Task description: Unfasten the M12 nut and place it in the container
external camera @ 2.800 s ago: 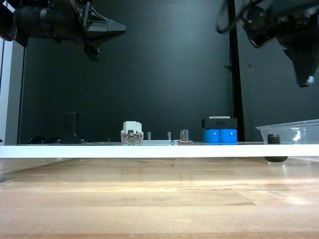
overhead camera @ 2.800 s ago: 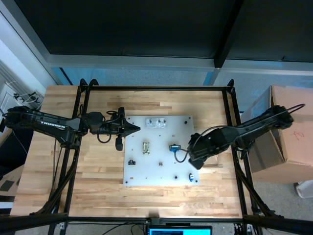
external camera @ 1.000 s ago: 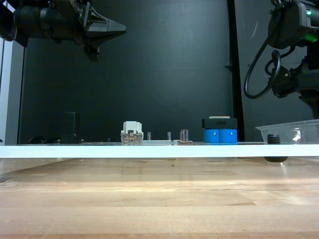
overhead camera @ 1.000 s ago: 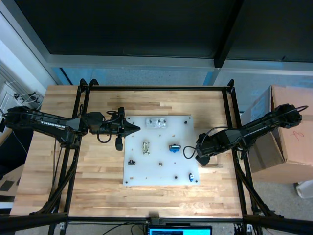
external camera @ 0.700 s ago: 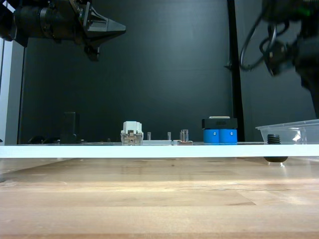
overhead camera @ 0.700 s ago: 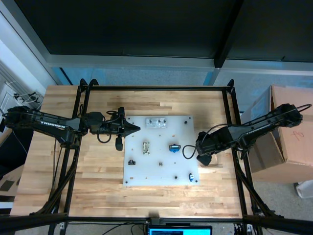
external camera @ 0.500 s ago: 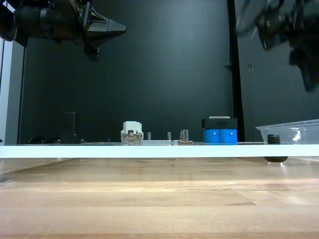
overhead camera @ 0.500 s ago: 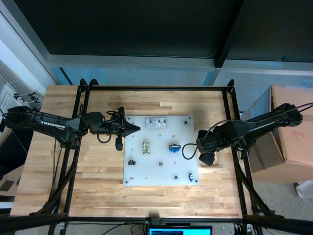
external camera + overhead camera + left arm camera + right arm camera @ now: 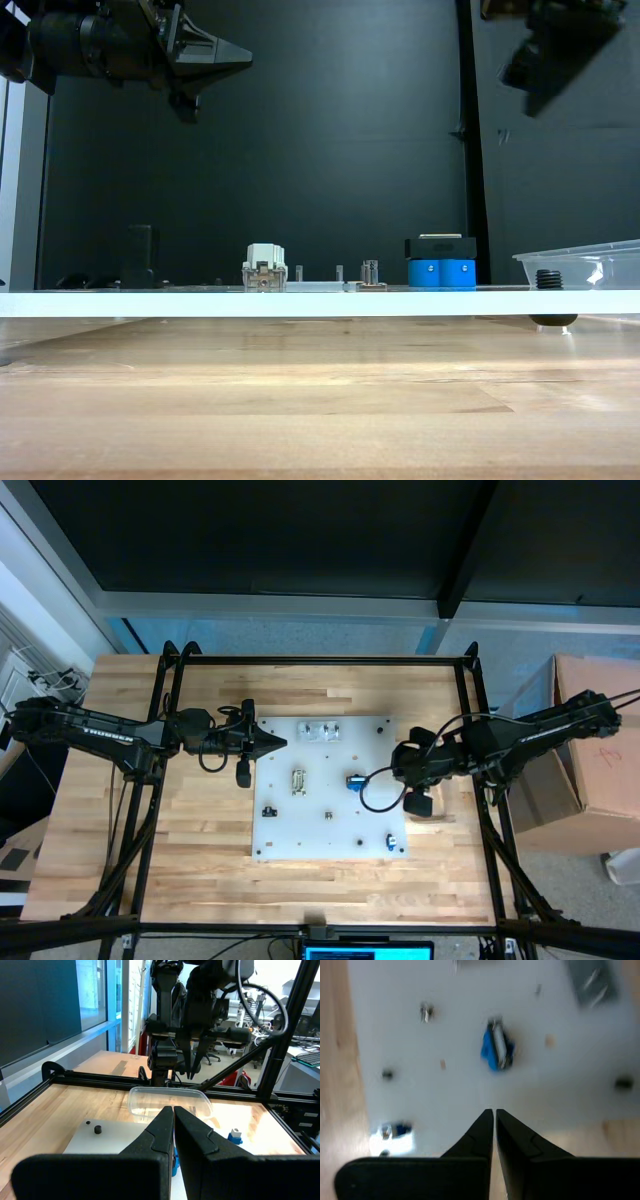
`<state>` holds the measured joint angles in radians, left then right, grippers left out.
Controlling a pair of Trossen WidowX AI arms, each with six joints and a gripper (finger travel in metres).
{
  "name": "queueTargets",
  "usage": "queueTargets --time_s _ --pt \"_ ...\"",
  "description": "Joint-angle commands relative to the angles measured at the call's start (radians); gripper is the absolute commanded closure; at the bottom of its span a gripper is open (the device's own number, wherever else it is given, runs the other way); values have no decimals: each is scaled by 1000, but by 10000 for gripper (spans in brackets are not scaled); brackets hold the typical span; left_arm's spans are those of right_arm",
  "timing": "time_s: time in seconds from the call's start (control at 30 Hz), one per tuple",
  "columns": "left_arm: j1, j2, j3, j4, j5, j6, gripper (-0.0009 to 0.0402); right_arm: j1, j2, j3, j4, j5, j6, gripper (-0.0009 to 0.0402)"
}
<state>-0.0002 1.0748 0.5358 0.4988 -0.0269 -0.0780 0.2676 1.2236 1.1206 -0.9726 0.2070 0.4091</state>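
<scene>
Sight of the small silver M12 nut fails in every view, so neither its resting place nor the way its axis points can be told. What does show is the short black ribbed stud (image 9: 547, 279). In the low view its ribs stand bare with nothing silver on top, so the nut is off it.

The clear plastic container (image 9: 150, 1102) lies below the right tool (image 9: 494, 1110), as the left wrist view shows, and well ahead of the left tool (image 9: 173, 1107). Its walls give only faint glints, and whether the nut lies inside cannot be told. From above, the right arm covers most of the container.

The right tool hangs high over the right edge of the white board (image 9: 290, 830), tips aimed downward. Its fingers are drawn together to a thin slit and grip nothing. A blue connector (image 9: 495, 1050) sits on the board beyond those tips. The low view cuts off the arm behind this tool.

The left tool hangs level, high above the wooden worktop (image 9: 200, 880), just off the board's left edge. Its tips point toward the right tool. Its fingers are likewise narrowed to a slit, holding nothing.
</scene>
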Motion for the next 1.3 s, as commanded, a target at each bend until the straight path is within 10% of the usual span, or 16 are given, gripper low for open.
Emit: queueTargets --time_s 0.03,0.8,1.3 --pt "0 0 0 0 0 0 393 -63 0 -6 61 -1 -95 387" --pt "0 0 0 0 0 0 393 -282 -90 -294 1025 -297 -366 393" --pt "0 0 0 0 0 0 393 -299 -111 -534 1514 -276 -309 394"
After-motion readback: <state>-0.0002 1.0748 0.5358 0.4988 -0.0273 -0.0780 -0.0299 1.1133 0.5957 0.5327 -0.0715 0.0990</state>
